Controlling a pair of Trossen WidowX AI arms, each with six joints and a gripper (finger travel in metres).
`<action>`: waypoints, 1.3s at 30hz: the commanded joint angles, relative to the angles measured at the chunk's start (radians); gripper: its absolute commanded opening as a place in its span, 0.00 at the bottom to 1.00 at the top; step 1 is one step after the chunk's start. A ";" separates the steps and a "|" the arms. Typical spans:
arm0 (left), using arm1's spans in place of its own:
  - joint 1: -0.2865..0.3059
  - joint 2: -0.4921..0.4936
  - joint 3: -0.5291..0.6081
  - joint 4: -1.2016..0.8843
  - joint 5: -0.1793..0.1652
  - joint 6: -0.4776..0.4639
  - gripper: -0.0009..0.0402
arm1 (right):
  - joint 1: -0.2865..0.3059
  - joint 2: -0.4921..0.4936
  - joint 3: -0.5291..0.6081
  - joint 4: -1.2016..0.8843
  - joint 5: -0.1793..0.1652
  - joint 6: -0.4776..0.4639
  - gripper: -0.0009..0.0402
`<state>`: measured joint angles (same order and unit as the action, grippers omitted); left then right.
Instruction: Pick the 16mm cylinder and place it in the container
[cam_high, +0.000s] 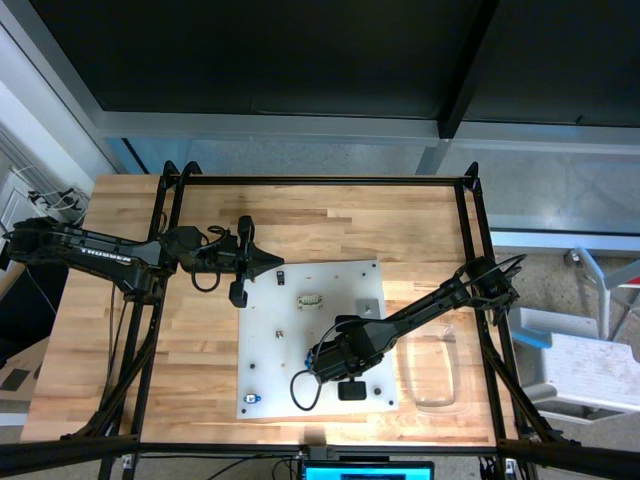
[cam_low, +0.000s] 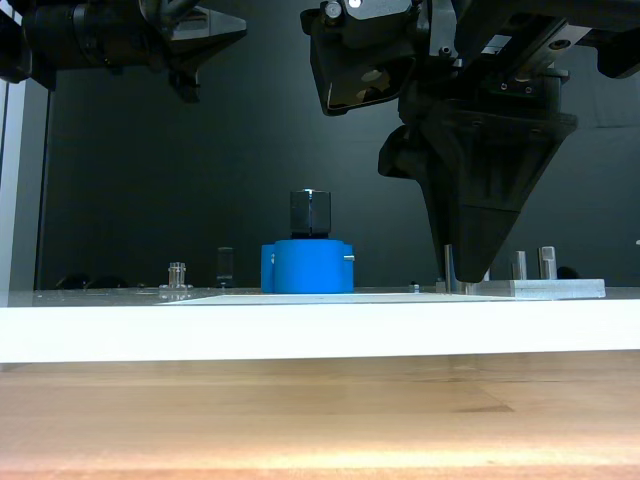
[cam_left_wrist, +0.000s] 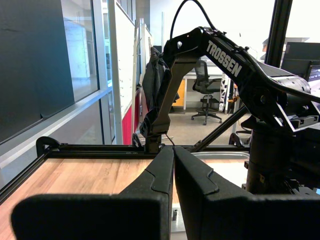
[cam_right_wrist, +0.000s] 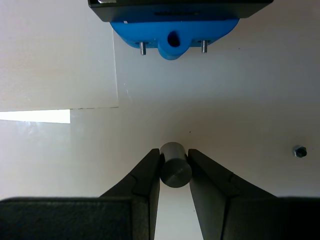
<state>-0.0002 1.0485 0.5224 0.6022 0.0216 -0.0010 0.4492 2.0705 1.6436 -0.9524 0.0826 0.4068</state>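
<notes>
The 16mm cylinder (cam_right_wrist: 175, 166), a stubby dark grey peg, stands upright on the white board (cam_right_wrist: 240, 100). My right gripper (cam_right_wrist: 173, 153) is shut on it, one finger pressed against each side. In the high view the right gripper (cam_high: 313, 370) hangs low over the board's front middle and hides the peg. In the low view its fingertips (cam_low: 462, 280) reach down to the board. The container (cam_high: 411, 385), a clear shallow tray, lies on the table just right of the board. My left gripper (cam_high: 276, 262) hovers shut by the board's back left corner, holding nothing.
A blue connector piece (cam_high: 250, 398) sits at the board's front left corner, and the blue connector piece (cam_right_wrist: 172, 30) lies straight ahead of the right gripper. A grey metal block (cam_high: 368, 308) rests on the board's right side. A black frame (cam_high: 320, 181) rings the table.
</notes>
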 joint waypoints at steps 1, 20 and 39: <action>0.000 0.000 0.000 0.000 0.000 0.000 0.02 | 0.000 0.000 0.000 0.000 -0.002 0.000 0.11; 0.000 0.000 0.000 0.000 0.000 0.000 0.02 | 0.000 -0.094 0.000 -0.057 -0.005 0.006 0.10; 0.000 0.000 0.000 0.000 0.000 0.000 0.02 | 0.028 -0.241 -0.013 -0.166 -0.003 0.086 0.10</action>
<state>-0.0002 1.0485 0.5228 0.6018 0.0216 -0.0010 0.4702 1.8393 1.6352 -1.1172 0.0784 0.4877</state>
